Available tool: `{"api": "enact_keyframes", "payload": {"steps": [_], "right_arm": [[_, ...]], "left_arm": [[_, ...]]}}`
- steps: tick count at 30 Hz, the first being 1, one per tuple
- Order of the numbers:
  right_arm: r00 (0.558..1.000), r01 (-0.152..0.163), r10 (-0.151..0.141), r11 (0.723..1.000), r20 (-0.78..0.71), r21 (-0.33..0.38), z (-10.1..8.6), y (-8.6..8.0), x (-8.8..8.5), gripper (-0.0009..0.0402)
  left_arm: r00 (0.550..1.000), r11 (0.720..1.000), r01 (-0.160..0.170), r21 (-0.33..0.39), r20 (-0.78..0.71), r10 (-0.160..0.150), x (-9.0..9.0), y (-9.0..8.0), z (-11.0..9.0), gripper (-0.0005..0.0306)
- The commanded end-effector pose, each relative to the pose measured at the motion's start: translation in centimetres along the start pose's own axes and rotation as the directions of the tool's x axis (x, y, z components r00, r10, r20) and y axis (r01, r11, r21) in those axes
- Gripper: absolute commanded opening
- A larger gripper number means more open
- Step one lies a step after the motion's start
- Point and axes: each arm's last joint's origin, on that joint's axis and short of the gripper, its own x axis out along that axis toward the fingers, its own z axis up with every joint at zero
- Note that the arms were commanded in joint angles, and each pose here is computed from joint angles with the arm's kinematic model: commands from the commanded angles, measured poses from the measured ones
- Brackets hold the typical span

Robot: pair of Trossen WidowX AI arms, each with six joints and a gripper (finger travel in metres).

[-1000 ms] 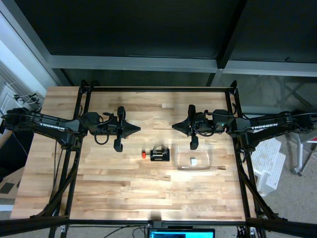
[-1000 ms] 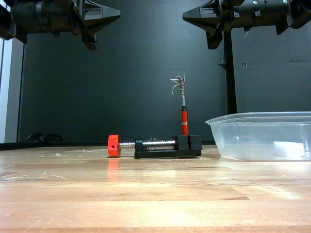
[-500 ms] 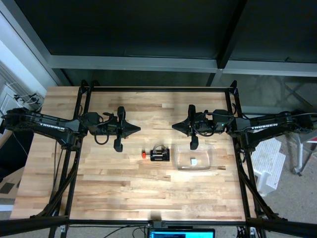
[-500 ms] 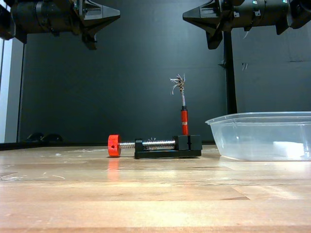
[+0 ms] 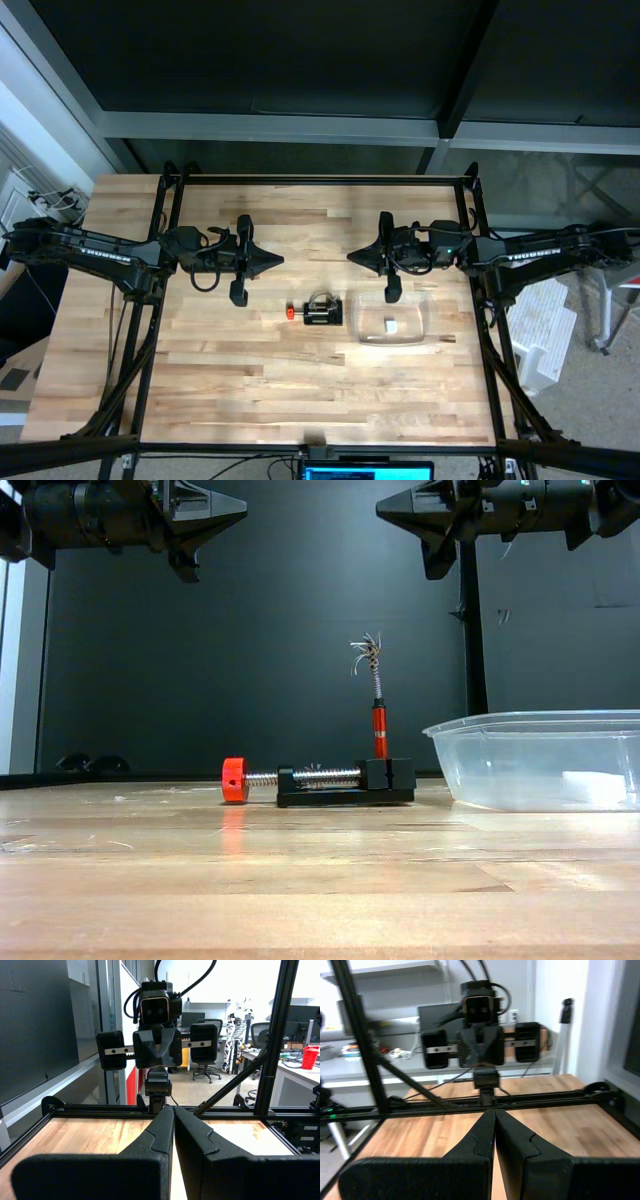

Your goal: Remove the RCA connector from the receptacle and place in the container

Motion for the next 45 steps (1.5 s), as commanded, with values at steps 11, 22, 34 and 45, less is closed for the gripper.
{"api": "enact_keyframes", "payload": {"steps": [11,22,34,45], "right_arm": [[0.863,0.056,-0.058,0.998,-0.502,-0.019,2.3,1.1,1.8,0.0000],[0.636,0.097,-0.127,0.992,-0.761,-0.085,2.0,2.7,5.0,0.0000],[0.506,0.118,-0.150,0.988,-0.850,-0.104,-1.2,3.7,7.8,0.0037],[0.438,0.125,-0.177,0.983,-0.882,-0.135,-4.4,4.3,9.6,0.0138]], "left_arm": [[1.000,1.000,0.000,0.000,0.000,0.000,0.0,0.0,0.0,0.0000],[1.000,1.000,0.000,0.000,0.000,0.000,0.0,0.0,0.0,0.0000],[1.000,1.000,0.000,0.000,0.000,0.000,0.0,0.0,0.0,0.0000],[1.000,1.000,0.000,0.000,0.000,0.000,0.0,0.0,0.0,0.0000]]}}
